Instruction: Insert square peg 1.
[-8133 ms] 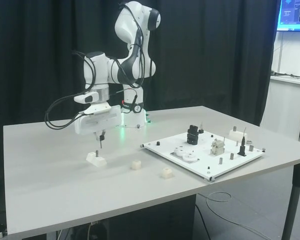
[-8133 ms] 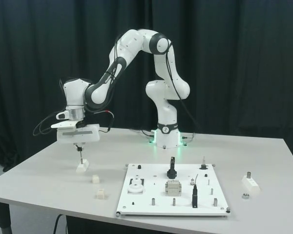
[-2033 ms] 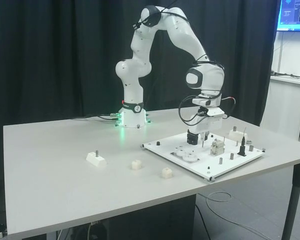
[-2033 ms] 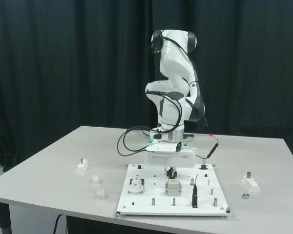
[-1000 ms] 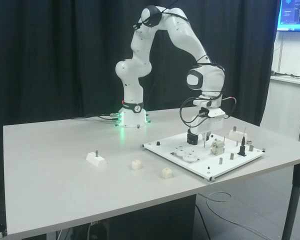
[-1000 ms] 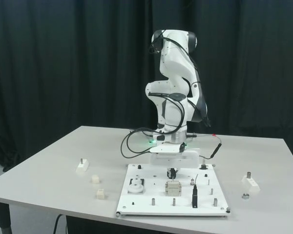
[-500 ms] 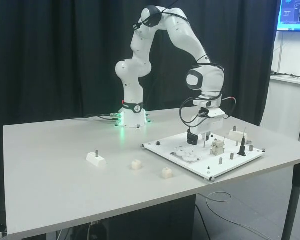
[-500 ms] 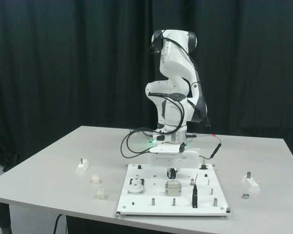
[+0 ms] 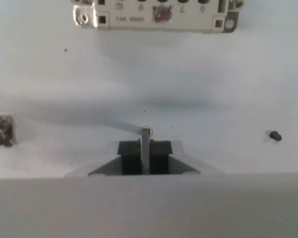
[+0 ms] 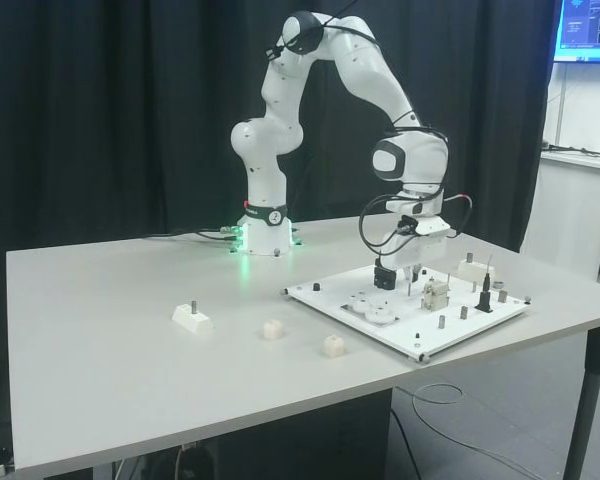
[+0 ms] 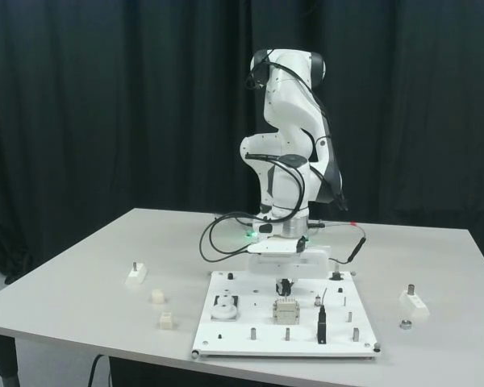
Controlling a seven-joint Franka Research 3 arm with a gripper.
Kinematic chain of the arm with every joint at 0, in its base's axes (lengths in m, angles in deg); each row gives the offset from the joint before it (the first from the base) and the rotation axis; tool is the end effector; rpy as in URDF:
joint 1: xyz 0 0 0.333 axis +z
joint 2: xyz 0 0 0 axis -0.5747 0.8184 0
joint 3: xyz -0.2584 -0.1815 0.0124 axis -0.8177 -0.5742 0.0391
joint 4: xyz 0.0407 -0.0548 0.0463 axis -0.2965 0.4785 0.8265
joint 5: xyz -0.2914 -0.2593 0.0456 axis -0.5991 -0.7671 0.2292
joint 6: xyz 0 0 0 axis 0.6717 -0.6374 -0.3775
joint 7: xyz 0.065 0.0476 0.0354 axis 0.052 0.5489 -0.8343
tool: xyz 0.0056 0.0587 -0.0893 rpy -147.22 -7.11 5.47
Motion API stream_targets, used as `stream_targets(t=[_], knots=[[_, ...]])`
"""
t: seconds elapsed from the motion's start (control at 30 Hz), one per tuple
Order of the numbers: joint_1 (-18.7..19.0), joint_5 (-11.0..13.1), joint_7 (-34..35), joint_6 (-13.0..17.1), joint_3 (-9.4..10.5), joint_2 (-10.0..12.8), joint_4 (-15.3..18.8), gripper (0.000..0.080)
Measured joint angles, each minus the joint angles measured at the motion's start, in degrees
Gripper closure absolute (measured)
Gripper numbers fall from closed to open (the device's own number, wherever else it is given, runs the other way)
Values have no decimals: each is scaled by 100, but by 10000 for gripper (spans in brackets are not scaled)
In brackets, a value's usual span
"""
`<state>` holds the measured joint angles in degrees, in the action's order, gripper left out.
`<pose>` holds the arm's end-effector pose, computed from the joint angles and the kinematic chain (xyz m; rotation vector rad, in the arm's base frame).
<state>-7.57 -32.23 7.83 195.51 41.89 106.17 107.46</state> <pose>0.5349 0.1275 0.2327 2.9981 -0.8001 0.0391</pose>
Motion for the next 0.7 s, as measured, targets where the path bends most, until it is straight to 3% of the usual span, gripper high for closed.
stream_targets(t=[0.7], knots=[[-46, 0, 0, 37, 0, 11, 5, 771]])
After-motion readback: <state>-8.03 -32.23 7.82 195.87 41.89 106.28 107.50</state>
